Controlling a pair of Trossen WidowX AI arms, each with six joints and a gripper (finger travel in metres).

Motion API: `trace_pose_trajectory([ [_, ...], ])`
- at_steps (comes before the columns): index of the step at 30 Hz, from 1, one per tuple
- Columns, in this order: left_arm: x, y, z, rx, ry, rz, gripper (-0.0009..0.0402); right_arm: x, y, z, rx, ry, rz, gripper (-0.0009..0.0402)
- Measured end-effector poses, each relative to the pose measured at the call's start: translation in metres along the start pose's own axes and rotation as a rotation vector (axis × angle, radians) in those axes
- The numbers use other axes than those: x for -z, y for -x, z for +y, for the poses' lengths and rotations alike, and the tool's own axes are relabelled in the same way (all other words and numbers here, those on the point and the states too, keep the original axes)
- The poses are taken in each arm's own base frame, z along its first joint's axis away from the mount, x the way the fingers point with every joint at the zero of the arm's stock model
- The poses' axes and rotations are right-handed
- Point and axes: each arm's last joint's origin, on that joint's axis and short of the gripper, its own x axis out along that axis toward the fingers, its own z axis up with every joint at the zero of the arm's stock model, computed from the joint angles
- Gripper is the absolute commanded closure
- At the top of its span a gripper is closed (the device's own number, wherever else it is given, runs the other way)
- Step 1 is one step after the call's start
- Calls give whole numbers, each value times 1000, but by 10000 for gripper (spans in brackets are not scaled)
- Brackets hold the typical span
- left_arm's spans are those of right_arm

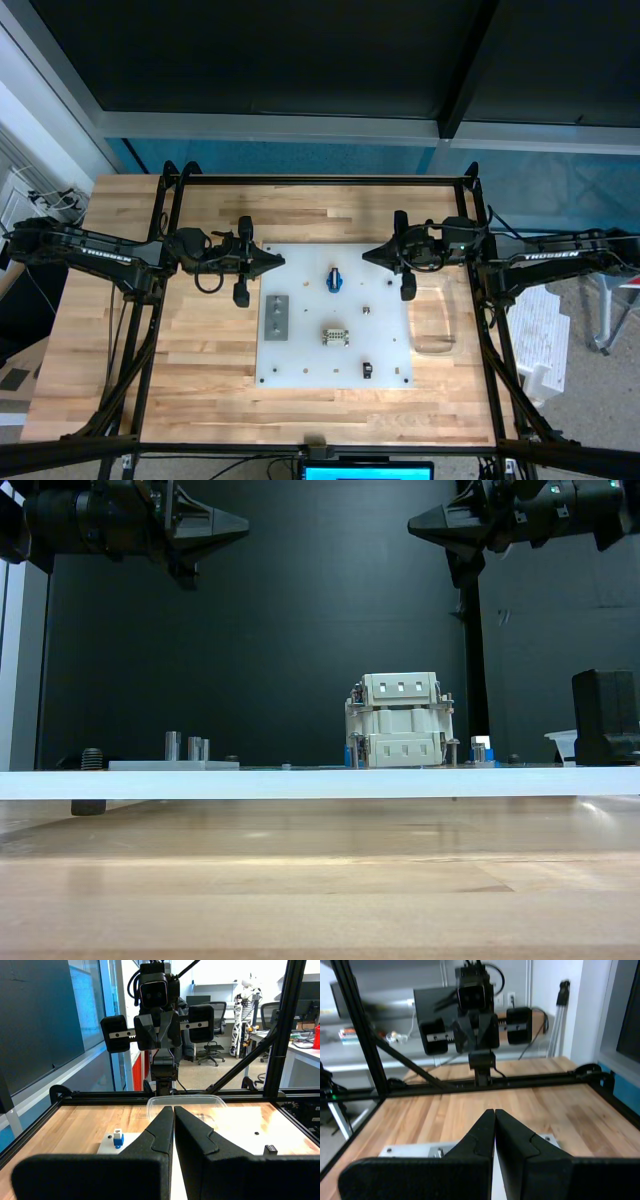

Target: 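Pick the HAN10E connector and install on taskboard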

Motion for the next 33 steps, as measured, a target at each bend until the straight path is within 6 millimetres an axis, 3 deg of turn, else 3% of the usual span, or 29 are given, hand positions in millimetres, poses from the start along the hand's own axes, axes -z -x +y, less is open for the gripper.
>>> trace_pose_trajectory([
  [33,0,0,0,0,0,-1,392,6,1,-4,44,10,-34,393],
])
